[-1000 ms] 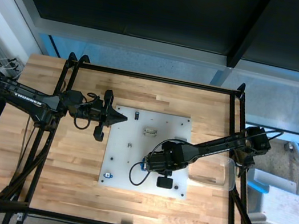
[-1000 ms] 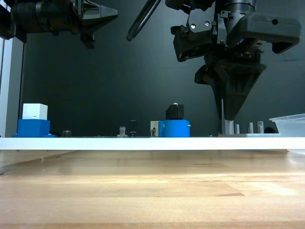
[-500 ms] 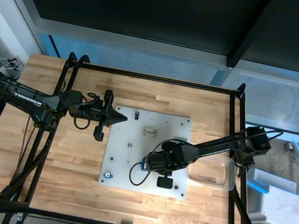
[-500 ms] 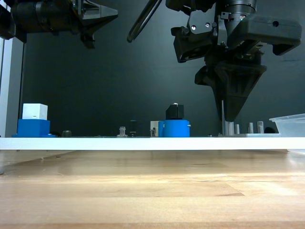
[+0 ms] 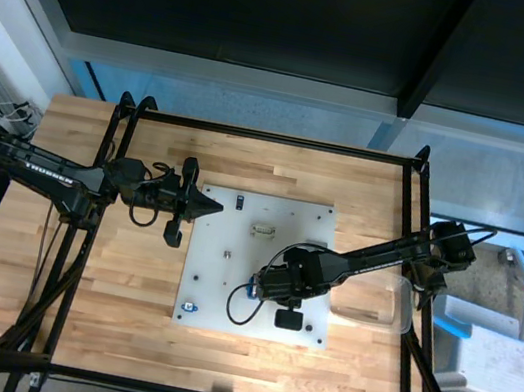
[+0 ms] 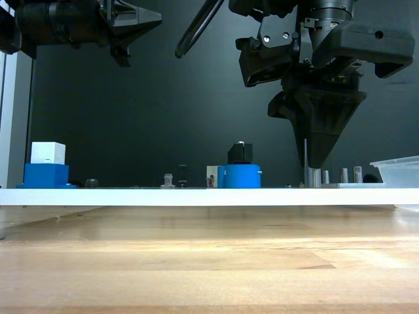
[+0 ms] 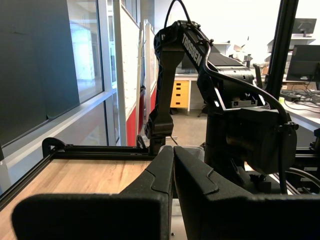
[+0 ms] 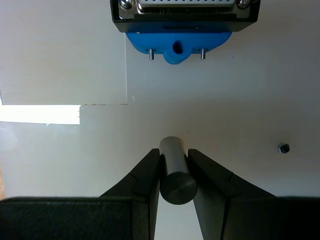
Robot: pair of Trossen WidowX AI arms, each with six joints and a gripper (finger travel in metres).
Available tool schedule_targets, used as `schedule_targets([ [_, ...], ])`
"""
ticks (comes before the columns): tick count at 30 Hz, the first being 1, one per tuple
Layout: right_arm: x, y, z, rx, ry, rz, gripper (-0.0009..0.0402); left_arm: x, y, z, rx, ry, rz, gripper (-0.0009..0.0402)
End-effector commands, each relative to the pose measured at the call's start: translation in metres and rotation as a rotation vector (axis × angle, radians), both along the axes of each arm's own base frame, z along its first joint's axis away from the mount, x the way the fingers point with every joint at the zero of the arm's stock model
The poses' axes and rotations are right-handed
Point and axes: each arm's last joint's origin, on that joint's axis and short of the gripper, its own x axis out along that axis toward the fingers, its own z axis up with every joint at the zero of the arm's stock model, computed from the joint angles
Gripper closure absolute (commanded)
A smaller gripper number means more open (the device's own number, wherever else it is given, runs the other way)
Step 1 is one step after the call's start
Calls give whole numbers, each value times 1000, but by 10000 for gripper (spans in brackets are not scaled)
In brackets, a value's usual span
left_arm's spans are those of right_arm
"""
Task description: Pick the 16mm cylinder and place it in the taskboard
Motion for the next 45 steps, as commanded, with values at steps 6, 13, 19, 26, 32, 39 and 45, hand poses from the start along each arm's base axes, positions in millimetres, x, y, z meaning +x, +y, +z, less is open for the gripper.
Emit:
schedule_targets([
  [6,0,0,-1,-10,2,-1,368,0,0,0,0,0,0,393],
  [13,-1,-1,-2,-12,5,5,368,0,0,0,0,0,0,393],
  [19,-1,-1,-4,-13,7,3,368,0,0,0,0,0,0,393],
  [26,-1,-2,-3,-37,-1,-2,368,0,0,0,0,0,0,393],
  [32,-1,-2,-2,-34,-8,-3,368,0,0,0,0,0,0,393],
  [39,-1,-2,-3,-34,-10,-4,368,0,0,0,0,0,0,393],
  [45,-2,-3,-8,-30,-15,-4,368,0,0,0,0,0,0,393],
])
